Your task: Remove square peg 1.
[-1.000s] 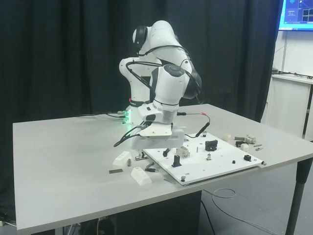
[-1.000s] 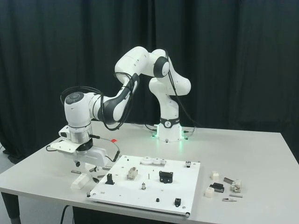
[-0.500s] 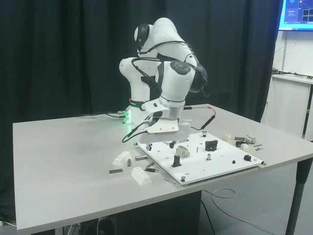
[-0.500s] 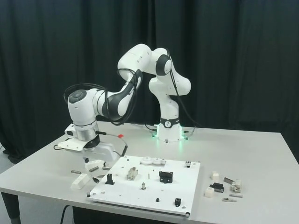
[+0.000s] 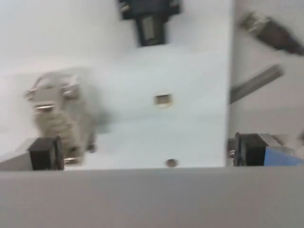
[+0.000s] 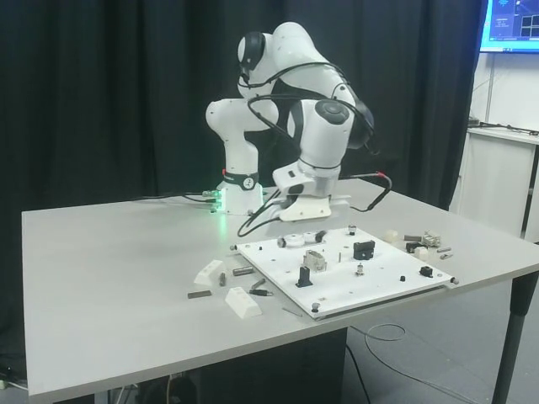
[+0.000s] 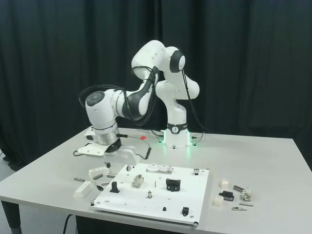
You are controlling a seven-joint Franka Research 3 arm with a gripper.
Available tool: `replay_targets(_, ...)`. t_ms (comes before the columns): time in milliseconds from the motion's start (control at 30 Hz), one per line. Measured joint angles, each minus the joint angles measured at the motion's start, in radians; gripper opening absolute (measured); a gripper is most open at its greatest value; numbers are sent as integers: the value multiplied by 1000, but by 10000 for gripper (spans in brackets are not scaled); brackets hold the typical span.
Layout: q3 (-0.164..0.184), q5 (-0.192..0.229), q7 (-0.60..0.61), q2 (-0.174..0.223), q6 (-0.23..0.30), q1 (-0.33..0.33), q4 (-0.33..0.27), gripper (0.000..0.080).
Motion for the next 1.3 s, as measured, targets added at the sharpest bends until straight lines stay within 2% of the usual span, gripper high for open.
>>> replay_targets(200,0,15,68,-40,48,47,-76,800)
replay_targets(667,0,7,295,-139,192,142,-233,800)
replay_targets(1000,1,-28,277,-196,252,185,-313,800)
replay_targets(1300,2,-30,218,-220,338,205,-387,800)
